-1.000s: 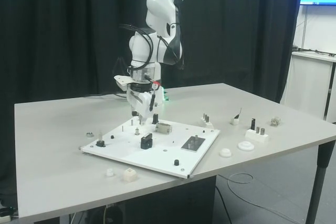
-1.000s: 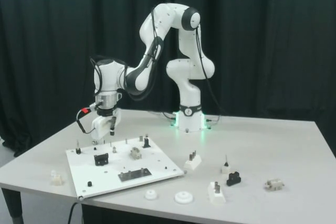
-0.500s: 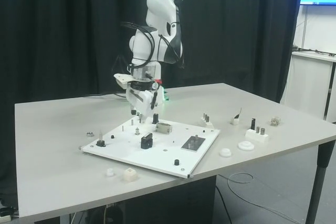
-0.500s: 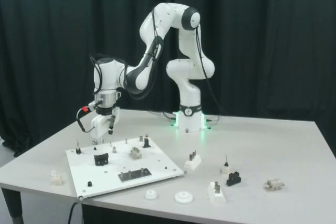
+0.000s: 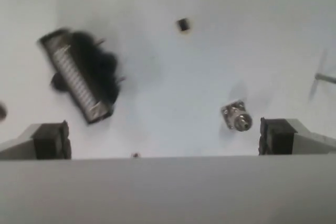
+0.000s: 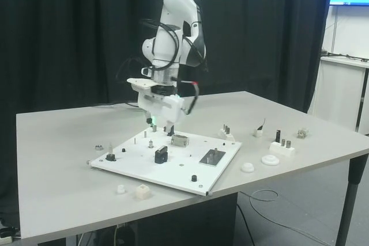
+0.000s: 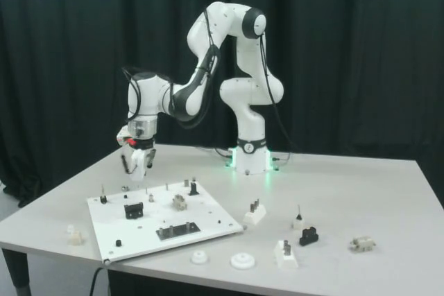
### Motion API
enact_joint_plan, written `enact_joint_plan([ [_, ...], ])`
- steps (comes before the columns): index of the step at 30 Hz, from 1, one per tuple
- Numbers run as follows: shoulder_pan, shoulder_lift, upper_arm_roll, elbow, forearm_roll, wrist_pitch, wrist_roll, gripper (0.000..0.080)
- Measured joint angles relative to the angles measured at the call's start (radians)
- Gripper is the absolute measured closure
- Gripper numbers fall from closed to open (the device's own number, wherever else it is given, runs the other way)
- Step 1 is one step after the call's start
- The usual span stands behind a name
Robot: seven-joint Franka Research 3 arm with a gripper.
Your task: Pick medium gear.
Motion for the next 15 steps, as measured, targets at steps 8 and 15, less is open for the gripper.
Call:
enact_joint_plan([
  [8,0.029,-0.012,0.029,0.022,-0.002,0.01,-0.259,0.0003],
  [15,0.043,-0.012,0.077,0.046,-0.002,0.031,-0.524,0.0003],
])
